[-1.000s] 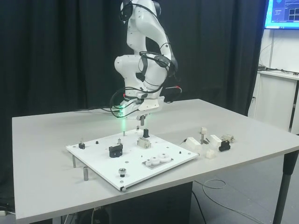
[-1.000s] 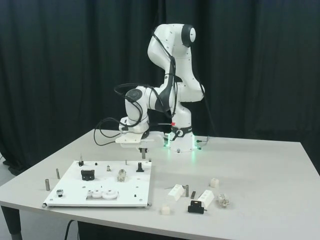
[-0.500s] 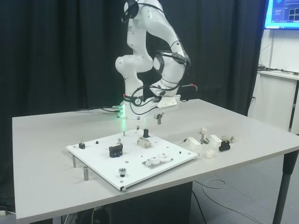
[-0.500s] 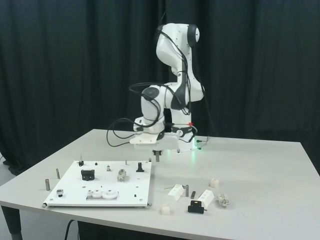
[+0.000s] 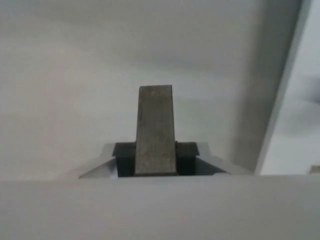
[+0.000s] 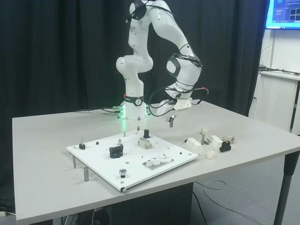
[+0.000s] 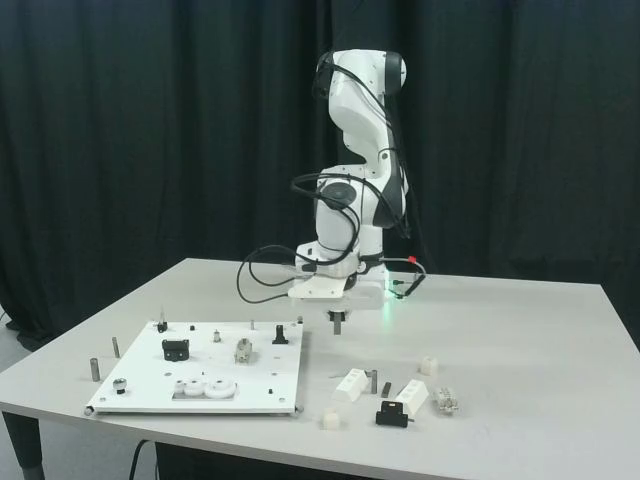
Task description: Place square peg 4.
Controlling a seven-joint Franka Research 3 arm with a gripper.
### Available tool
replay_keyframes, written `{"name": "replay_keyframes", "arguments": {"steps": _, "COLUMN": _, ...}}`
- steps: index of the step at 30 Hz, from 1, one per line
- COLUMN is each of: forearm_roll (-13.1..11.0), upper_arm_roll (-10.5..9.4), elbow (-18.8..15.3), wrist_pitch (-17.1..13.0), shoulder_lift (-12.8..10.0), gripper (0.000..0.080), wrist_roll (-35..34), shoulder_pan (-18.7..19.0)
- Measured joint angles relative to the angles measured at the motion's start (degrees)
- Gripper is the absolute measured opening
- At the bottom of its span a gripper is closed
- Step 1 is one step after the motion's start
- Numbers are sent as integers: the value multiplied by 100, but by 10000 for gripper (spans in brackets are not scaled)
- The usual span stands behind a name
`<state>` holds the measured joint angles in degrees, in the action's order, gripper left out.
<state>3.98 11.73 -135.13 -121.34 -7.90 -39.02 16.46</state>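
Peg in the jaws, carried above the bare worktop!

The gripper (image 7: pixel 338 320) has its jaws clamped on the square peg (image 5: pixel 156 131), which hangs straight down from between them, long axis upright, its free end pointing at the grey worktop (image 7: pixel 520 350). In both room views the peg (image 6: pixel 171 121) is clear of the surface, beyond the edge of the white board (image 7: pixel 290 370) and not over it. A cluster of small loose parts (image 7: pixel 390 395) lies nearer the front edge, off to the gripper's side. My read: the peg's seat is likely back on that board, so the coming move turns on bringing the peg over its hole while keeping it plumb, then lowering straight down.
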Motion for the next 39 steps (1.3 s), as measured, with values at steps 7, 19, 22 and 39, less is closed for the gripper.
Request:
{"name": "replay_keyframes", "arguments": {"steps": 7, "forearm_roll": 0, "upper_arm_roll": -174, "elbow": 264, "wrist_pitch": 3, "shoulder_lift": -330, "gripper": 155, "wrist_roll": -75, "shoulder_pan": 0}}
{"name": "replay_keyframes", "arguments": {"steps": 19, "forearm_roll": -7, "upper_arm_roll": -316, "elbow": 660, "wrist_pitch": 13, "shoulder_lift": -892, "gripper": 155, "wrist_roll": -83, "shoulder_pan": -24}}
{"name": "replay_keyframes", "arguments": {"steps": 22, "forearm_roll": -15, "upper_arm_roll": -334, "elbow": 736, "wrist_pitch": 13, "shoulder_lift": -1021, "gripper": 155, "wrist_roll": -83, "shoulder_pan": -27}}
{"name": "replay_keyframes", "arguments": {"steps": 39, "forearm_roll": -24, "upper_arm_roll": -611, "elbow": 990, "wrist_pitch": 72, "shoulder_lift": -1426, "gripper": 155, "wrist_roll": -84, "shoulder_pan": -235}}
